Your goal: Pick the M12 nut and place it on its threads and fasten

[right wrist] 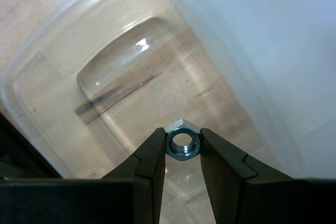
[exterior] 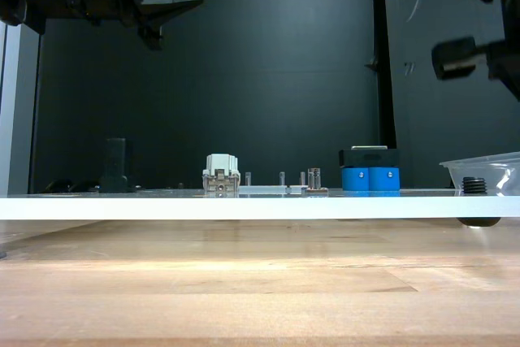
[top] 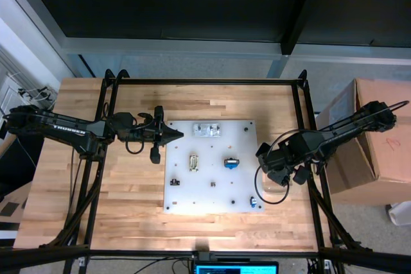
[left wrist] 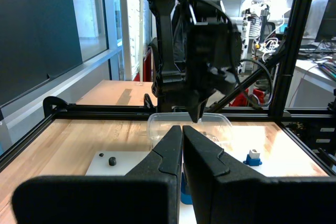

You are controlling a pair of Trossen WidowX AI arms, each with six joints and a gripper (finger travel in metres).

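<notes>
- Pale wood planks form the table [top: 212,222], and a white board [top: 212,158] lies at its middle in the high view.
- At the board's 9 o'clock edge hangs the left gripper [top: 177,135], raised well above the surface; its fingers [left wrist: 165,153] are pressed together with nothing between them.
- Off the board's 3 o'clock side, the right gripper [right wrist: 182,136] hangs over a clear tray [top: 275,192] that lies on the table just beside the board's 4 o'clock corner.
- Pinched between the right gripper's fingertips is the M12 nut [right wrist: 182,145], a small silver hexagon with its threaded hole facing the wrist camera.
- The nut is lifted off the tray floor, which shows blurred beneath it.
- In the low view the black ribbed stud [exterior: 474,186] stands near the board's 3 o'clock end, its ribs bare, in front of the tray wall.
- The nut is held clear of that stud.
- A blue block [top: 230,163] sits near the board's centre.
- A cardboard box [top: 372,139] stands beyond the table's 3 o'clock edge.
</notes>
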